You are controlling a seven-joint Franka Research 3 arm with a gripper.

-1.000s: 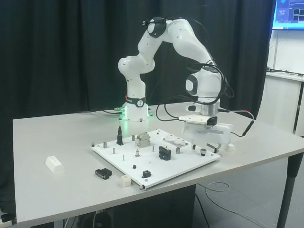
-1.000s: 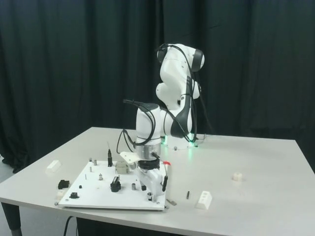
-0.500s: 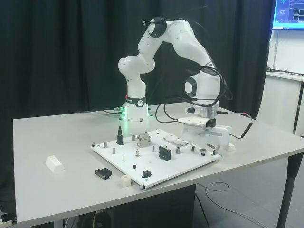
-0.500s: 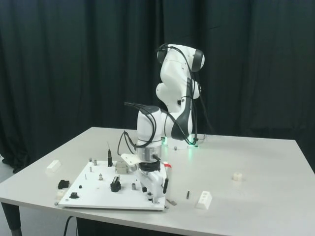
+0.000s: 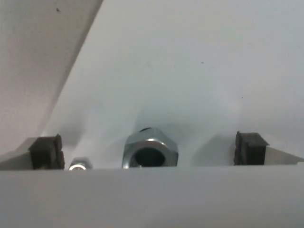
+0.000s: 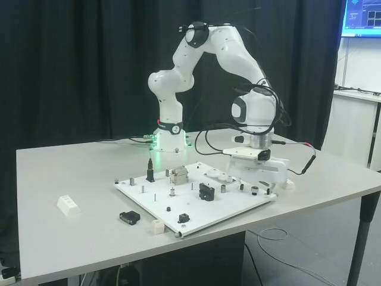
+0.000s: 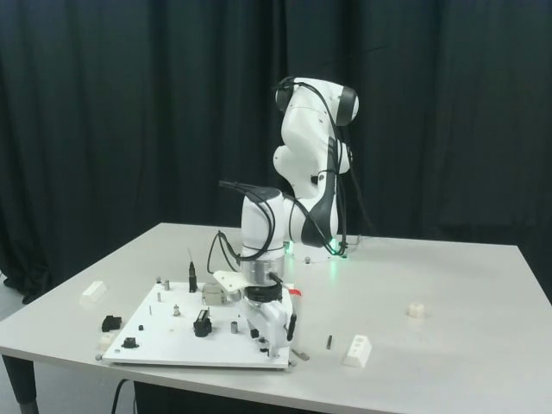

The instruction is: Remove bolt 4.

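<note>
tool (image 5: 147, 151) wide open, holding nothing. bolt 4 (image 5: 150, 151) stands upright on the white board (image 5: 190, 71), centred between the fingers (image 5: 46, 152), directly below.

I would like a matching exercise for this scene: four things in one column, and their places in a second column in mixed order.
Things:
1. hex bolt
2. claw
3. white board
4. small white block

Places:
A. alone on the grey table, away from the board
B. between the two fingertips
C. lying flat on the table
D. above the board's corner

Pairs: 1-B, 2-D, 3-C, 4-A
</note>
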